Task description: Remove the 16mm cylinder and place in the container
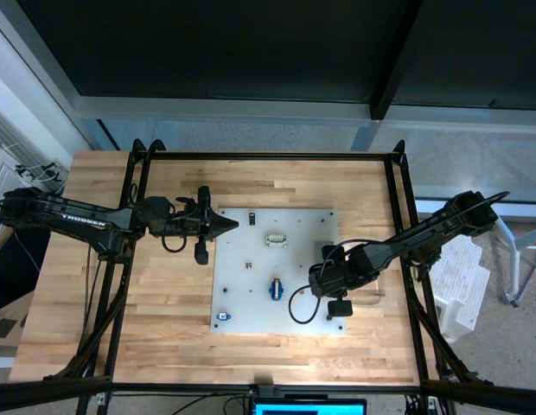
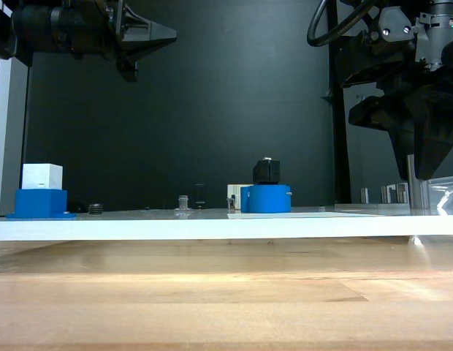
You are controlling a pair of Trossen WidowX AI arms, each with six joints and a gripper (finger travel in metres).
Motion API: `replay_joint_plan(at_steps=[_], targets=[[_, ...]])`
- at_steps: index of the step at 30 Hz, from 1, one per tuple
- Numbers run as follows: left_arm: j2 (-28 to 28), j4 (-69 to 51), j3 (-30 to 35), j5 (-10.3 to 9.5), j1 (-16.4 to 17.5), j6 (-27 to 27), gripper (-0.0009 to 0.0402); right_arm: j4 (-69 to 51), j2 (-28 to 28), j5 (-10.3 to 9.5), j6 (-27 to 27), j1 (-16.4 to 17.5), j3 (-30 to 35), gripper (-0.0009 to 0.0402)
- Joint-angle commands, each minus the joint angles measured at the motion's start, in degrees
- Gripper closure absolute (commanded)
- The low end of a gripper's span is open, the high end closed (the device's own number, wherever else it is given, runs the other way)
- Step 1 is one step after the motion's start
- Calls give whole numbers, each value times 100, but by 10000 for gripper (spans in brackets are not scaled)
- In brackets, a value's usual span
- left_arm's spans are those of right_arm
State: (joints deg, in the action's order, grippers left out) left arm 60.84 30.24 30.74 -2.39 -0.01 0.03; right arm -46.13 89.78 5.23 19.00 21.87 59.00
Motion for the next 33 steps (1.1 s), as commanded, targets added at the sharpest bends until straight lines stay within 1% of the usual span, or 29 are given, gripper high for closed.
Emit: replay_joint_plan(at_steps=[1,2,7,16,21,25,33], targets=[[0,2,2,0,2,2,393,-15,-7,0,-2,-2,0,388],[2,2,2,0,2,2,393,-22,-11,-2,-9,-2,0,395],[0,2,2,0,0,2,393,-90,-127,-9,-24,-2,13,385],[2,2,2,0,2,2,393,-109,-883,-26,7,-7,13,388],[2,2,2,-2,0,2,393,-177,-1071,-28,24,-9,13,394],[2,2,2,0,0,2,393,-415,-1202,-26,74,-4,11,393],[0,2,2,0,0,2,393,-1078,-1714,-20,326,26,-61,393]])
